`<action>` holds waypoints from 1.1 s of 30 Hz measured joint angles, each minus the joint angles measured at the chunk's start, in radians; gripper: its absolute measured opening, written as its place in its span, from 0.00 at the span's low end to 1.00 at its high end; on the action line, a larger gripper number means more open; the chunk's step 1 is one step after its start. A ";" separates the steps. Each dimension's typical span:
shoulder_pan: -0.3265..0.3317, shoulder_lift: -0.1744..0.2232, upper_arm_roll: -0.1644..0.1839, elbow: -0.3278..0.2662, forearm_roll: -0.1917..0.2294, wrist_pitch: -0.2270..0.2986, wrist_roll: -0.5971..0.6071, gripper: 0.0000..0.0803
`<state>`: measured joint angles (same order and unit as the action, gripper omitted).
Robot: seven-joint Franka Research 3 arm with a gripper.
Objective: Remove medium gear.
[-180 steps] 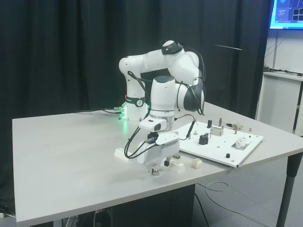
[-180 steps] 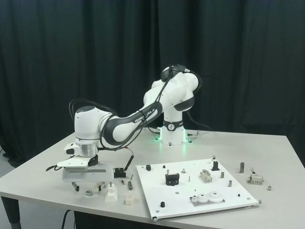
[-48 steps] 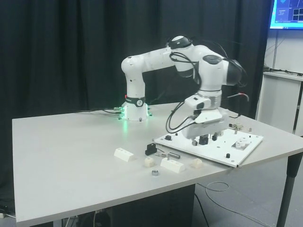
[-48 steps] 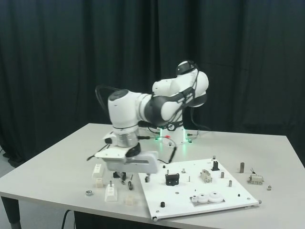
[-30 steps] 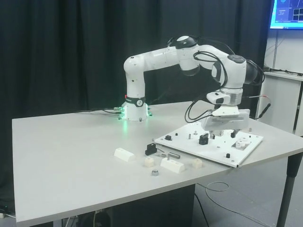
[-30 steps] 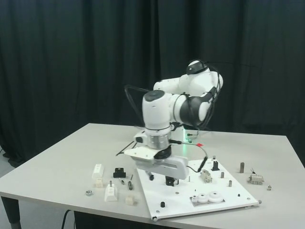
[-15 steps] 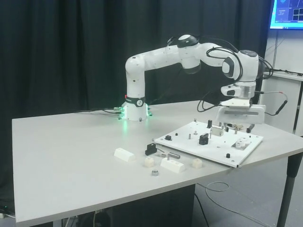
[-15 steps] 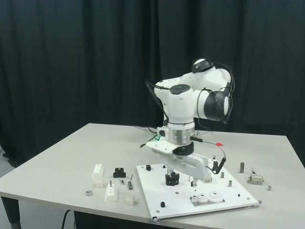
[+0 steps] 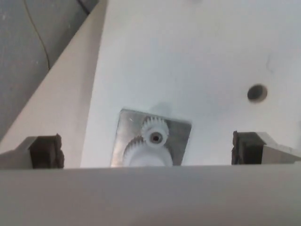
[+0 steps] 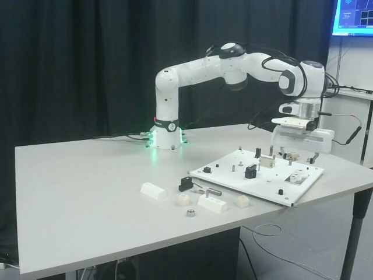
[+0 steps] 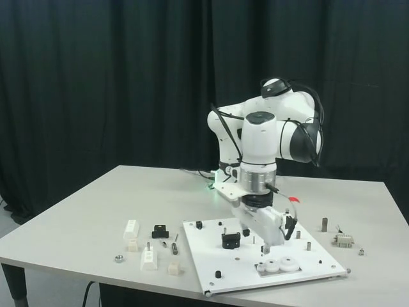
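Gripper [image 9: 146, 150] spread wide — gears [image 9: 149, 143] between, below fingers [image 9: 247, 147], untouched

Arm and tool [image 9: 146, 153] now across, above the gears [image 9: 149, 145].

Robotics lab: white arm [image 10: 233, 64] bolted to grey table [image 10: 87, 181], black curtain backdrop [image 11: 128, 77], white assembly board [image 11: 211, 256] beneath the wrist, wall monitor [image 10: 352, 17].

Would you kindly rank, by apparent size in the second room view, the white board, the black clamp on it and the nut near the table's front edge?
Largest to smallest:
1. white board
2. black clamp
3. nut
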<state>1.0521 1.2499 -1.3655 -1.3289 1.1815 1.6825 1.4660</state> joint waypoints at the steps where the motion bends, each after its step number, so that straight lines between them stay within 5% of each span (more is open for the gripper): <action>1: 0.002 0.000 0.001 0.000 -0.003 0.001 0.022 1.00; 18: 0.033 0.001 0.021 -0.022 -0.024 0.028 0.181 1.00; 33: 0.103 0.000 0.039 -0.122 -0.024 0.094 0.186 1.00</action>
<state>1.1547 1.2503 -1.3260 -1.4512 1.1579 1.7761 1.6522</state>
